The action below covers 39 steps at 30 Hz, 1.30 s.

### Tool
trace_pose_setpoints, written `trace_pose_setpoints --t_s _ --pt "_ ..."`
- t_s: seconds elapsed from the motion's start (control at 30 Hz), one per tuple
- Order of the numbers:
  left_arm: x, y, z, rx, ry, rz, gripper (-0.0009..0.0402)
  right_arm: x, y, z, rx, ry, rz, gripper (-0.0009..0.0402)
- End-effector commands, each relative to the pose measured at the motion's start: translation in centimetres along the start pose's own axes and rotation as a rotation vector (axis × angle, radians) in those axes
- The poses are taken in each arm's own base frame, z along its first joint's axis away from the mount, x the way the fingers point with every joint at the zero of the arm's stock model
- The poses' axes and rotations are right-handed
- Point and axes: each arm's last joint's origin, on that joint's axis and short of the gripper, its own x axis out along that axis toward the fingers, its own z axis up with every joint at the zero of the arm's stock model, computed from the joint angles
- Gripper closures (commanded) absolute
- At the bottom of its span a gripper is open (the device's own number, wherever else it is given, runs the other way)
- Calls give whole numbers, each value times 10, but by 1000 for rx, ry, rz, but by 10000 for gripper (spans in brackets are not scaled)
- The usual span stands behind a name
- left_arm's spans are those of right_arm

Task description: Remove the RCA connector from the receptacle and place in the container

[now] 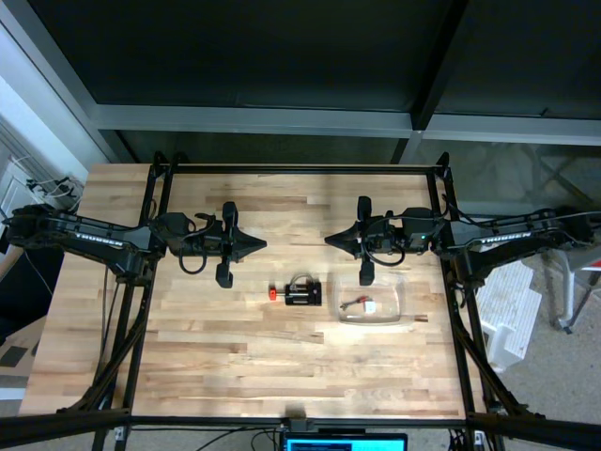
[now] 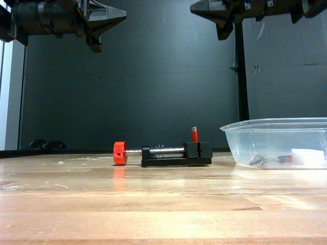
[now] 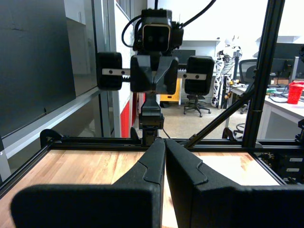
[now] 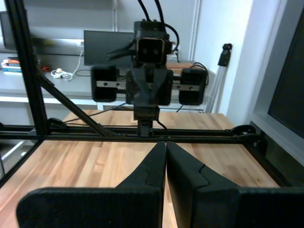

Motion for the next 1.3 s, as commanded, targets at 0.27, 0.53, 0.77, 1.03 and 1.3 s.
trace_pose_setpoints --t_s 0.27,0.53,0.77,1.03,1.3 --pt "0 0 0 0 0 0 393 -2 -11 -16 40 -16 19 393" --pt "0 0 0 0 0 0 393 -2 -11 -14 35 -35 23 393" --pt "0 0 0 0 0 0 393 -2 -11 -13 35 -53 23 393" --pt "0 0 0 0 0 0 393 -2 -11 -12 40 -53 18 393" --pt "0 0 0 0 0 0 393 -2 -11 -13 43 -53 15 393"
